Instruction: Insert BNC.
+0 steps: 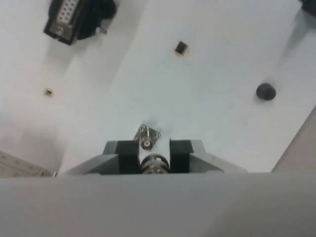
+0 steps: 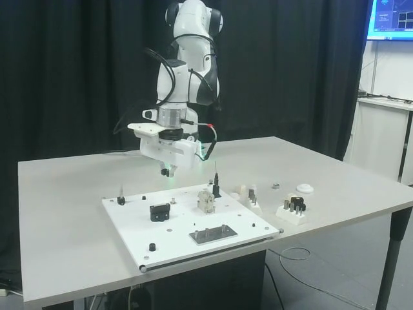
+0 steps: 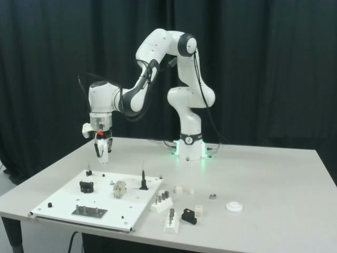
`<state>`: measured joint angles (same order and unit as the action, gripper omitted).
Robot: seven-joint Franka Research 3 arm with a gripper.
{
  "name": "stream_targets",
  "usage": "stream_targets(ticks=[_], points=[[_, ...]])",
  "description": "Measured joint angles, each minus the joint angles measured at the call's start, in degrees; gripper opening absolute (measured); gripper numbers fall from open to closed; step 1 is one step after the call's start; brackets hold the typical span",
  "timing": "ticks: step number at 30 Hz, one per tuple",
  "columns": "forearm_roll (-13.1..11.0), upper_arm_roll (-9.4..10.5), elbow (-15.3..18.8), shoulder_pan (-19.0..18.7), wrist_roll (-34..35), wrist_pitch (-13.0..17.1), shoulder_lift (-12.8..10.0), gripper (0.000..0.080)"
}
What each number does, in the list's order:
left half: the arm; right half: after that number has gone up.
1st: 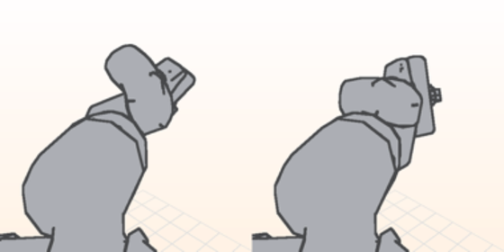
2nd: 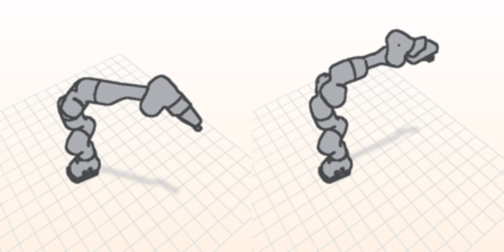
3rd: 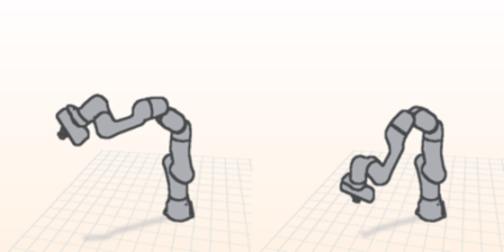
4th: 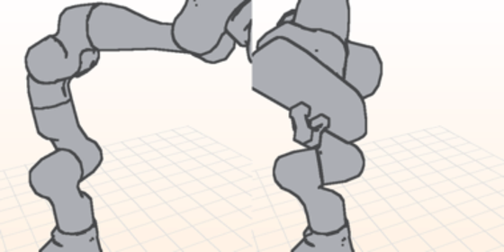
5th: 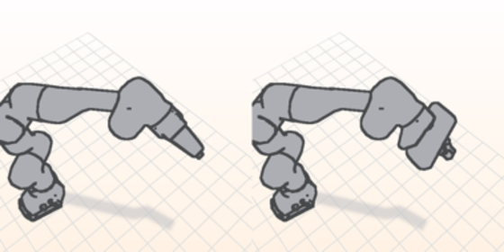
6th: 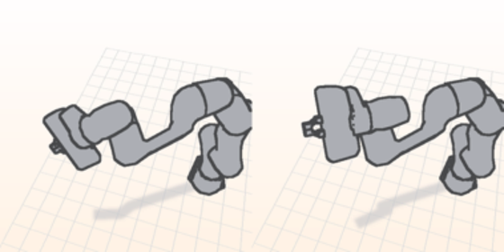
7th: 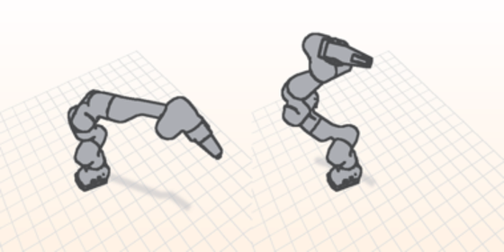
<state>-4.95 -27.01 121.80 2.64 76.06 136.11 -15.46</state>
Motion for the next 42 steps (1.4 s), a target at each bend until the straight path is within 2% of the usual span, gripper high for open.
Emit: stream_targets(ticks=[9, 24, 42], points=[[0.06, 0.0, 1.22, -0.19, 6.13, 1.04, 0.25, 0.0126], [0.06, -0.11, 1.79, -0.19, 11.91, 2.17, 0.25, 0.0126], [-0.03, -0.04, 6.54, -0.2, 12.38, 9.64, -0.08, 0.0126]])
